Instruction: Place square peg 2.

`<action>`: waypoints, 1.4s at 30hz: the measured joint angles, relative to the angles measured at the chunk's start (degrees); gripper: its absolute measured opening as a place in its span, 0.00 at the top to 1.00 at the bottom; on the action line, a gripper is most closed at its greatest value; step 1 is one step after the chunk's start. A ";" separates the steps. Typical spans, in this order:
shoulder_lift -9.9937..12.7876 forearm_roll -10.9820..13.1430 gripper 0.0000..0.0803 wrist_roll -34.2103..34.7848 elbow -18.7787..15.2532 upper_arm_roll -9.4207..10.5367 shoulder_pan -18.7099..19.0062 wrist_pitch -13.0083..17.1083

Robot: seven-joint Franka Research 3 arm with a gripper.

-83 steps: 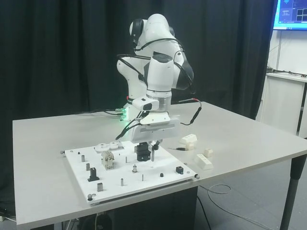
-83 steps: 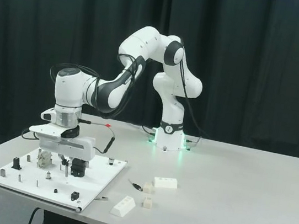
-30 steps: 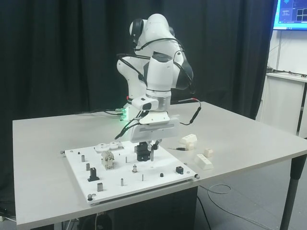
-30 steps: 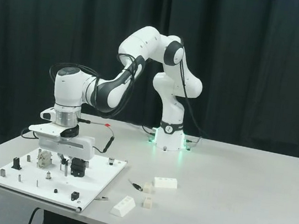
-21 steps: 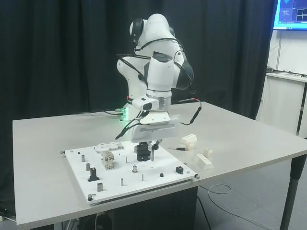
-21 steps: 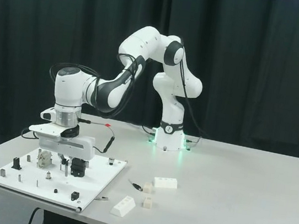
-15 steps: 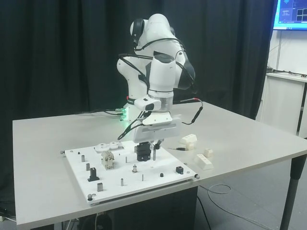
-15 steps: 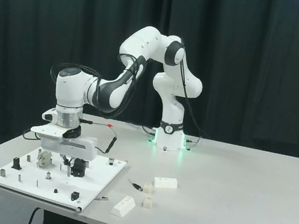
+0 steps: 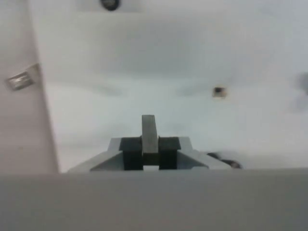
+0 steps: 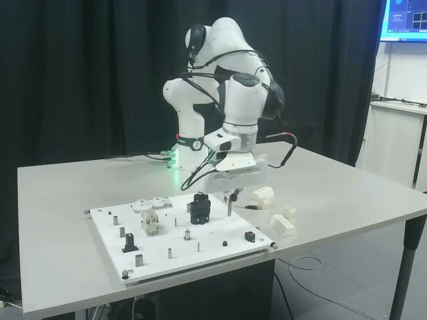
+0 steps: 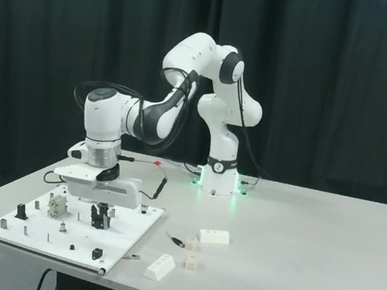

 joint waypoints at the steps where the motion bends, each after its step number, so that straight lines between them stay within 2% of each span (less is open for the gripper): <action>1: -0.15 0.00 0.92 0.52 -0.06 0.00 0.35 -0.41; 7: -0.85 0.00 0.92 2.55 -0.83 0.00 2.29 -1.96; 18: -2.77 0.36 0.92 6.44 -5.62 0.18 6.59 -1.92; 31: -4.80 -0.04 0.92 10.92 -10.02 0.25 11.25 0.10; 42: -6.16 -0.95 0.92 14.26 -12.18 0.26 13.18 1.14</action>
